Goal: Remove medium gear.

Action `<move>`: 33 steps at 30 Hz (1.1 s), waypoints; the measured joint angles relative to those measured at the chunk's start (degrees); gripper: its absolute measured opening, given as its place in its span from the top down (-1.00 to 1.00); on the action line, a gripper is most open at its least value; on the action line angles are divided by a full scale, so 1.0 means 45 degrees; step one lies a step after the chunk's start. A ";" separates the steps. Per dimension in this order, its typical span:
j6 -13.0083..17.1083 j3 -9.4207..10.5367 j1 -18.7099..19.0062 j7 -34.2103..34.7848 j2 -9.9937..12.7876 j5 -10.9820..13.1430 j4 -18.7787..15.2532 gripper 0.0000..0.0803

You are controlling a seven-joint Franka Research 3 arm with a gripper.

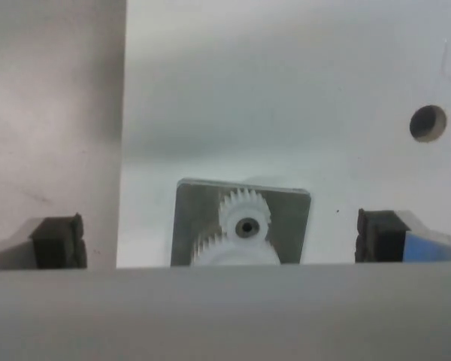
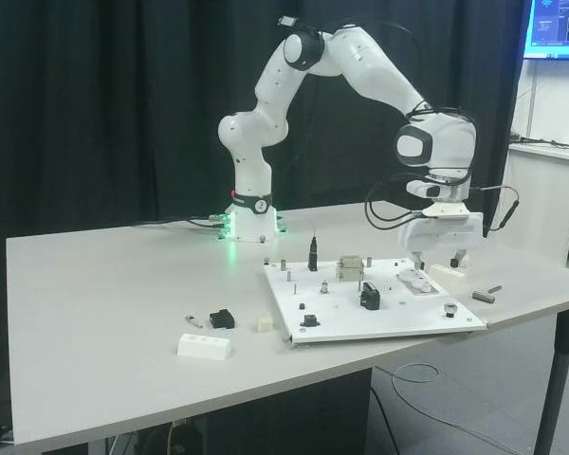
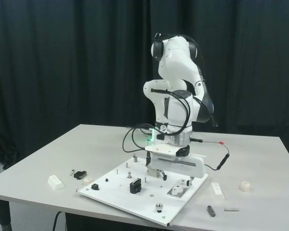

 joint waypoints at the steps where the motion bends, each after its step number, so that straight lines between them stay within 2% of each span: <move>1: -0.0057 -0.0004 0.0000 0.0000 0.0000 0.0000 0.0041 -0.98; 11: -0.0399 -0.0032 -0.0013 0.0074 0.0000 0.0011 0.0286 -0.99; 33: -0.0483 -0.0064 -0.0058 0.0670 -0.0001 0.0039 0.0373 -0.99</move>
